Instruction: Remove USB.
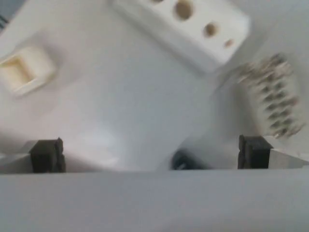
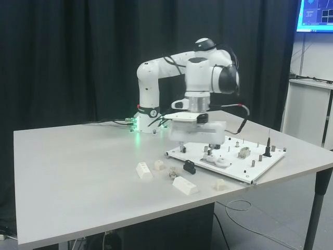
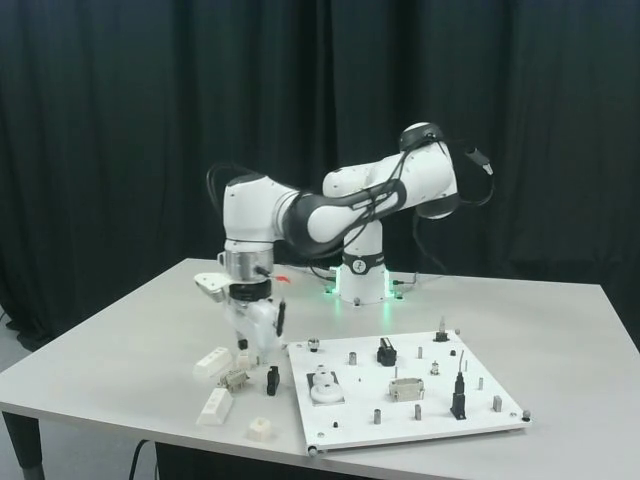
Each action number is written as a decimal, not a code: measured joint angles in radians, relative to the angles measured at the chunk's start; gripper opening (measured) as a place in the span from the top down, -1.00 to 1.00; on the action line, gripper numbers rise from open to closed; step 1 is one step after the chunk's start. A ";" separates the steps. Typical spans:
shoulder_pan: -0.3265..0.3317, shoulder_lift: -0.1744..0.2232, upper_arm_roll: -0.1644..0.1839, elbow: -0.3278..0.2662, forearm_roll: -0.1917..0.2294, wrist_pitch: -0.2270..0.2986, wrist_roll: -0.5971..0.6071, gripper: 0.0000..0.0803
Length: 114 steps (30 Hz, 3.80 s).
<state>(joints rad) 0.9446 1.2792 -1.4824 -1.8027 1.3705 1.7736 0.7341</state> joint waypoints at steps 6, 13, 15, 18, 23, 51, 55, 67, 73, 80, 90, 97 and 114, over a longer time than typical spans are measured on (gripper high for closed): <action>0.046 -0.006 -0.018 0.029 0.000 -0.040 0.098 -0.99; 0.106 -0.015 -0.025 0.067 0.000 -0.063 0.246 -0.99; 0.124 -0.017 -0.027 0.079 0.000 -0.070 0.287 -0.99; 0.150 -0.017 -0.027 0.096 -0.001 -0.076 0.351 -0.99; 0.194 -0.017 -0.027 0.122 -0.006 -0.078 0.458 -0.99; 0.342 -0.017 0.001 0.289 -0.061 -0.059 0.956 -0.99; 0.352 -0.017 0.013 0.304 -0.087 -0.047 1.008 -0.99; 0.379 -0.017 0.036 0.318 -0.146 -0.040 1.074 -0.99; 0.391 -0.018 0.047 0.318 -0.163 -0.044 1.095 -0.99; 0.404 -0.018 0.054 0.314 -0.181 -0.048 1.109 -0.99; 0.414 -0.018 0.056 0.311 -0.204 -0.051 1.114 -0.99; 0.416 -0.018 0.056 0.311 -0.214 -0.051 1.120 -0.72; 0.417 -0.021 0.056 0.300 -0.228 -0.055 1.130 0.66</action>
<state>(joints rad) 1.3614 1.2586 -1.4261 -1.5023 1.1426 1.7183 1.8639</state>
